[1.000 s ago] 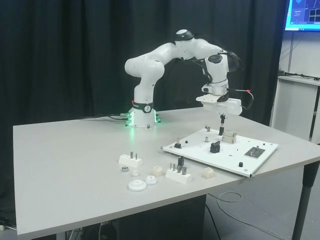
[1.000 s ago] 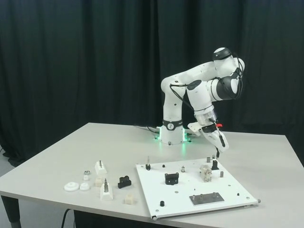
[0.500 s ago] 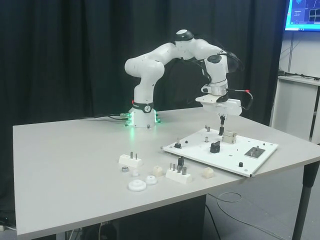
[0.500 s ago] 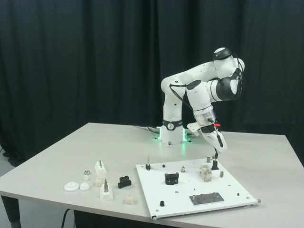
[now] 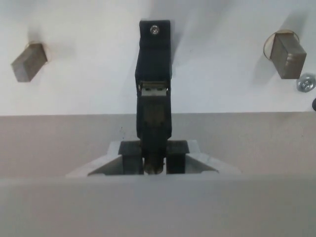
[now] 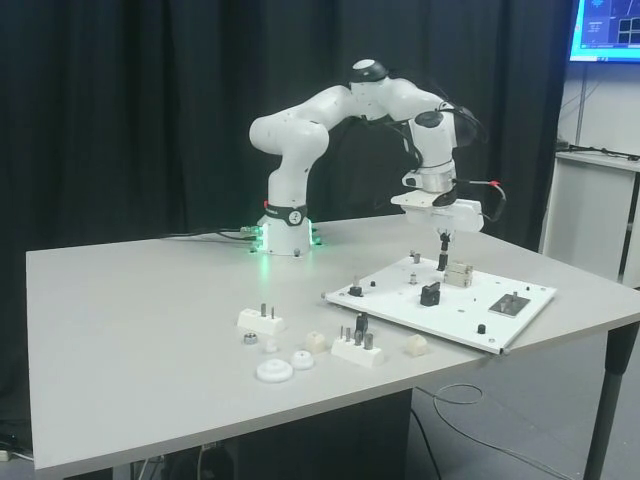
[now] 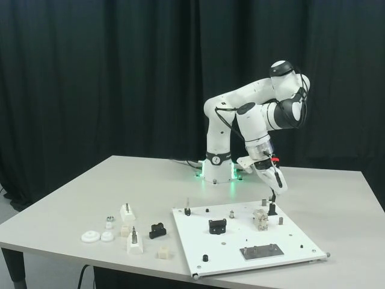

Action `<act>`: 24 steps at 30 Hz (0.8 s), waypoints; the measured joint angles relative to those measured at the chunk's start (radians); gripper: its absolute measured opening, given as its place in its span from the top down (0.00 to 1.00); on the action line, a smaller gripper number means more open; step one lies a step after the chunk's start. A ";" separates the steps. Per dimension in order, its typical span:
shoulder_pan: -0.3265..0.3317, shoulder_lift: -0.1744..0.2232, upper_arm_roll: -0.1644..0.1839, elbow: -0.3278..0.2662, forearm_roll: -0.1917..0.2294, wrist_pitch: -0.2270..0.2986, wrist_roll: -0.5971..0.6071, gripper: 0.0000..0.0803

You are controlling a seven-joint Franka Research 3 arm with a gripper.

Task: Insert USB.

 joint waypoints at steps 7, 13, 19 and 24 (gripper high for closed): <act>0.000 0.000 0.001 0.000 0.001 0.000 0.000 0.88; 0.000 0.000 0.000 -0.002 0.001 0.001 0.000 0.88; 0.000 0.000 -0.003 -0.009 0.000 0.007 -0.001 0.88; 0.000 0.000 -0.005 -0.017 -0.001 0.015 -0.001 0.88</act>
